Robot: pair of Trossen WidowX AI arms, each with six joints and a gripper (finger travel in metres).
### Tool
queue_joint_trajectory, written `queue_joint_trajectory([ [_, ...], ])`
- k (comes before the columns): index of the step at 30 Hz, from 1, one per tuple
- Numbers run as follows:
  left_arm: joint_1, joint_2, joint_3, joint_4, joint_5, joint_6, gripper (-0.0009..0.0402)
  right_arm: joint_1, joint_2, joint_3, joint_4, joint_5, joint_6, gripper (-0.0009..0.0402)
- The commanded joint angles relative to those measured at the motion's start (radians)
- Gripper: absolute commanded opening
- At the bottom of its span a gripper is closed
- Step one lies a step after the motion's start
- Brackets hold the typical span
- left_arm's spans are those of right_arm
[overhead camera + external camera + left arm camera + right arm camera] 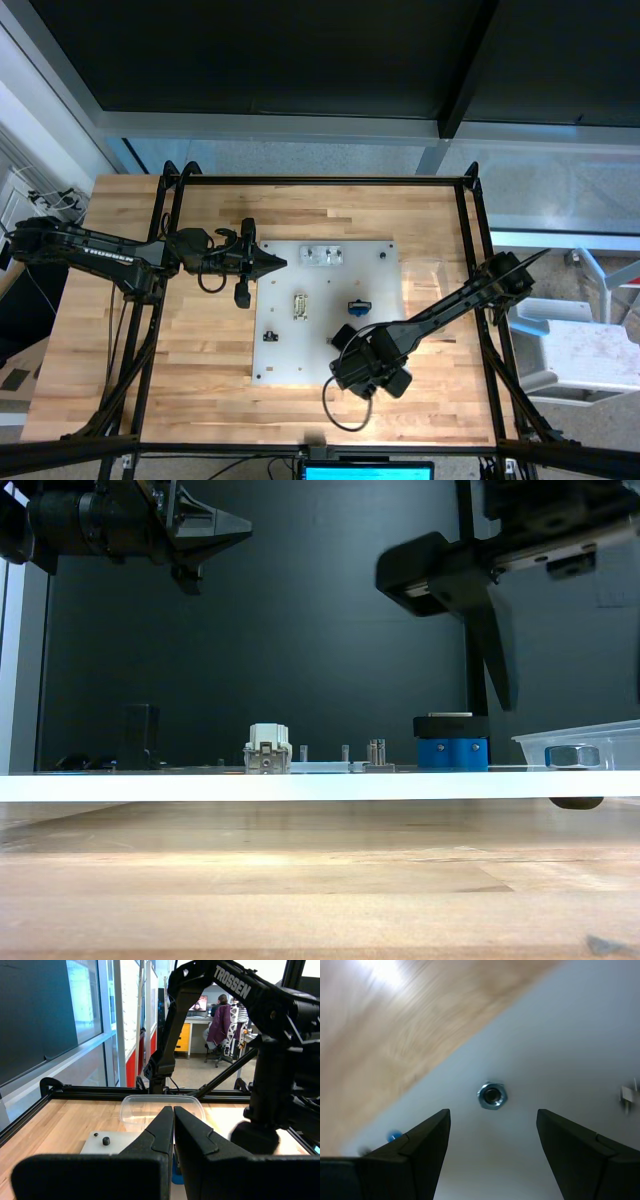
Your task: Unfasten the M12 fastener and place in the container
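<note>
r gripper hangs over the near-right part of the white square board, jaws spread wide w/ a gap on each side of the small silver hex nut. nut sits on the board surface, dark core in its bore, not in the shallow clear plastic tray; can't tell if it's on its stud. l gripper is up in the air over the board's far-left edge, jaws pressed together.

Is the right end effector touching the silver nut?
Apart. Right wrist view: bare board separates the nut from the open right end effector's fingers. Left end effector hangs shut above the board's far left corner.
</note>
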Motion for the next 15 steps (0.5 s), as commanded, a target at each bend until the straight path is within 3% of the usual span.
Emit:
queue_joint_trajectory([
  [1,0.0,0.0,0.0,0.0,0.0,0.0,0.0,0.002,-0.021,0.002,0.006,0.005,0.349,0.0212],
  [3,0.0,0.0,0.0,0.0,0.0,0.0,0.0,0.004,-0.024,0.002,0.007,0.002,0.515,0.0187],
  [6,0.0,0.0,0.0,0.0,0.0,0.0,0.0,0.013,-0.026,0.002,0.008,-0.006,0.659,0.0136],
  [13,0.0,0.0,0.0,0.0,0.0,0.0,0.0,0.023,-0.026,-0.025,0.062,-0.09,0.758,-0.0007],
  [15,0.0,0.0,0.0,0.0,0.0,0.0,0.0,0.024,-0.026,-0.035,0.073,-0.102,0.759,0.0008],
])
